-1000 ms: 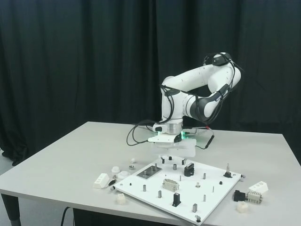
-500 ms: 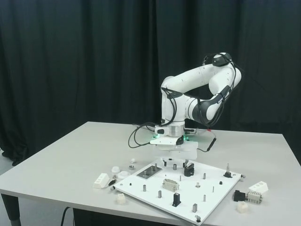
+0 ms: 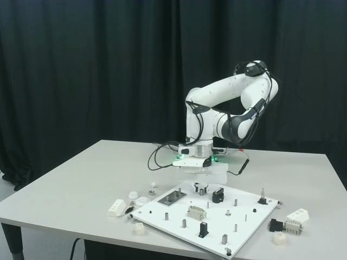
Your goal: Remove round peg 4.
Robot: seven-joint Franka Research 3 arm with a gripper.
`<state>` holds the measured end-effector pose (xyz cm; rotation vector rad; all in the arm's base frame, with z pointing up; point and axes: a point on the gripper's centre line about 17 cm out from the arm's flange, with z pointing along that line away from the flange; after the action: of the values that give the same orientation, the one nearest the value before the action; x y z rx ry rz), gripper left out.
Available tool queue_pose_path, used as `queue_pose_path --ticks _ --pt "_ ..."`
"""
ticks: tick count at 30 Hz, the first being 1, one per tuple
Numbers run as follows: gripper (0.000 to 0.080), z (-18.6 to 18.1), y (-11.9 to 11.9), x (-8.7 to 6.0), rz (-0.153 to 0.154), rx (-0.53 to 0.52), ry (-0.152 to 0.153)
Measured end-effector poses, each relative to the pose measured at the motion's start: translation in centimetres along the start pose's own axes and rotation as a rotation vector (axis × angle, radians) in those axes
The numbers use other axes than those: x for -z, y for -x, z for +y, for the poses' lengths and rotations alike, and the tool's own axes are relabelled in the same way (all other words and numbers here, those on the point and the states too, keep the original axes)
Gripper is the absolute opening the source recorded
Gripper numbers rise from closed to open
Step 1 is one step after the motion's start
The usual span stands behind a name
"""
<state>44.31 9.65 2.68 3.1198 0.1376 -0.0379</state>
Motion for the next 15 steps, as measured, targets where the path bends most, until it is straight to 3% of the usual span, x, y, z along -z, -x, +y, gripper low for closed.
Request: queue_pose_path --ticks 1,5,6,15 --pt "0.0307 -0.01 -0.02 0.01 0.001 0.0 -0.001" --pt "0.0307 -0.24 -0.08 0.02 0.004 -0.002 -0.008" --pt "0.0144 -0.24 -0.09 0.03 0.004 -0.002 -0.008" --pt "0.0144 -0.25 -0.14 0.13 0.006 -0.011 -0.008"
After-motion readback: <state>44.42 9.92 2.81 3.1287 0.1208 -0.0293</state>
